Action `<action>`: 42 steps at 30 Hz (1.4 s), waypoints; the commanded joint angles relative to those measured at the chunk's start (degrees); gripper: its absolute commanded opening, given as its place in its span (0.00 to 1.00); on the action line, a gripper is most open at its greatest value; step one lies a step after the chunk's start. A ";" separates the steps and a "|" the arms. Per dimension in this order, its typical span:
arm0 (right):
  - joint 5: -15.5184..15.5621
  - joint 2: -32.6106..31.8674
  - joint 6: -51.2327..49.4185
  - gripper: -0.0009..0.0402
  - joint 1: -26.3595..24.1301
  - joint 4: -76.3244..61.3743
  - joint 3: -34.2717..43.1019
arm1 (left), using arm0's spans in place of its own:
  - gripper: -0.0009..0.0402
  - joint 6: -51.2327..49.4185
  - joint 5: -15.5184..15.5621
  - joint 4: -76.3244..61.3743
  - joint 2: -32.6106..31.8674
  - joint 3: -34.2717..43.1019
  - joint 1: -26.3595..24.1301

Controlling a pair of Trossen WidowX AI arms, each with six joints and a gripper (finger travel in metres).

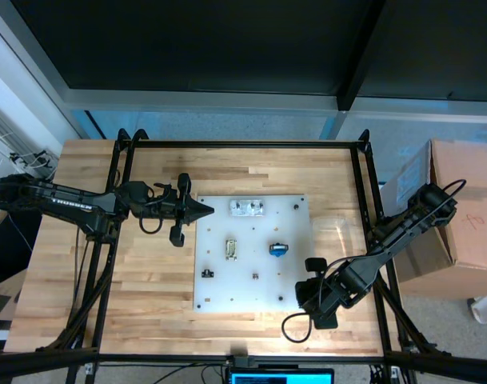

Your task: Remove the RJ45 connector from the taskboard and place in the container

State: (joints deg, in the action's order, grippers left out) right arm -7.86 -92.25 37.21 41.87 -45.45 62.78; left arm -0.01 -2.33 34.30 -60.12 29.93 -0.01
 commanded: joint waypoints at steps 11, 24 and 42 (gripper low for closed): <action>0.37 0.26 -0.13 0.02 0.02 -0.96 1.11 | 0.02 0.00 0.00 0.02 0.00 0.02 0.00; -0.11 3.04 -0.11 0.02 0.00 -6.51 4.22 | 0.02 0.00 0.00 0.02 0.00 0.02 0.00; 0.24 20.15 3.50 0.03 -6.51 -11.54 -10.51 | 0.02 0.00 0.00 0.02 0.00 0.02 0.00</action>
State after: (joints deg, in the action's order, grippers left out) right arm -7.79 -73.23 40.03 35.97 -57.06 53.87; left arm -0.01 -2.33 34.33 -60.12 29.95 -0.01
